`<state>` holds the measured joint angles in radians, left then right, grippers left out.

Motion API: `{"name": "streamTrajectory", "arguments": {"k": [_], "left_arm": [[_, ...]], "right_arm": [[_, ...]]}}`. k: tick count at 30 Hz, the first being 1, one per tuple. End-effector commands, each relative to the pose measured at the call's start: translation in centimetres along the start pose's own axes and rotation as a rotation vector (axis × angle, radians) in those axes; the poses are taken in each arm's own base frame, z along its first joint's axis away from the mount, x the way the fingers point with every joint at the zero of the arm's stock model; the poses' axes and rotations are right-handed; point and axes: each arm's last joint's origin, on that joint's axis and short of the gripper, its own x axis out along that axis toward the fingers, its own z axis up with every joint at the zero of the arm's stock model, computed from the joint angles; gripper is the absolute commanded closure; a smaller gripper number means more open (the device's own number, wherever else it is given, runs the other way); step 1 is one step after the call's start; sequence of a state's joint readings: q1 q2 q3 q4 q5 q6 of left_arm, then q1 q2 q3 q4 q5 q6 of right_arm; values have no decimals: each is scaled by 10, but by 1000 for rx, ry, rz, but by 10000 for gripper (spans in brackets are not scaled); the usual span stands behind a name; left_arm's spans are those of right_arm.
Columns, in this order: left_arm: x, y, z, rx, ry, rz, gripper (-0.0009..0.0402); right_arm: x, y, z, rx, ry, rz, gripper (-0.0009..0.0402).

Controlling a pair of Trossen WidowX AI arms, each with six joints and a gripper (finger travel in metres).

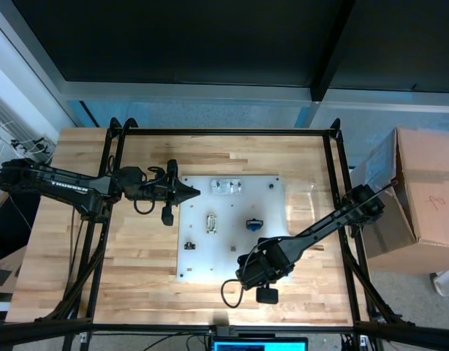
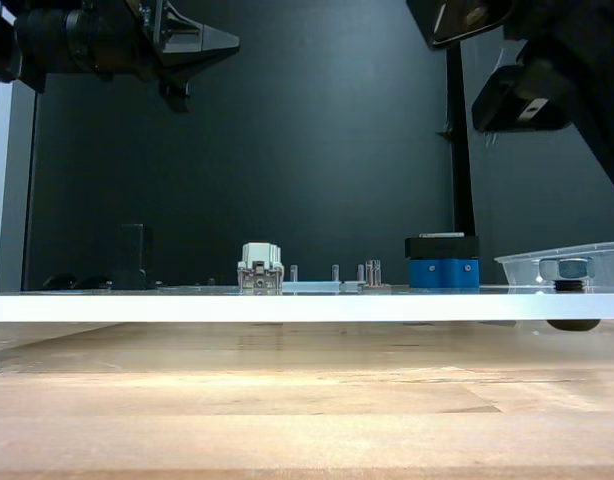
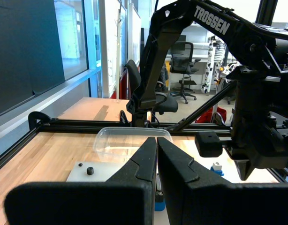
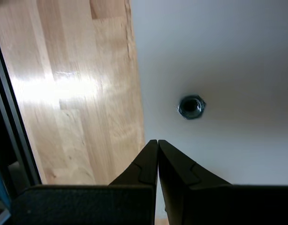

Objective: Unfasten the M12 nut and place it in the container

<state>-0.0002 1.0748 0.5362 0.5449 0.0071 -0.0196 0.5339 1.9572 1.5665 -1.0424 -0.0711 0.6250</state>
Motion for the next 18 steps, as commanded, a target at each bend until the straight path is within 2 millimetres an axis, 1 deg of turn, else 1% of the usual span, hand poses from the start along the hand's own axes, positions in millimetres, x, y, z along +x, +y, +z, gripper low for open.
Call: {"name": "streamTrajectory", "arguments": {"k": [1,6,11,15,18], "left_arm": [[0,0,0,0,-1,0,393],[0,0,0,0,-1,0,393],[0,0,0,0,-1,0,393],[0,0,0,0,-1,0,393],[0,0,0,0,-1,0,393]], "right_arm": [[8,1,0,-8,10,-6,393],[21,1,2,-11,21,-13,393],[29,0,1,-12,8,-6,393],[31,-1,1,-18,9,-11,393],[30,-3,1,-41,-21,-59,393]]}}
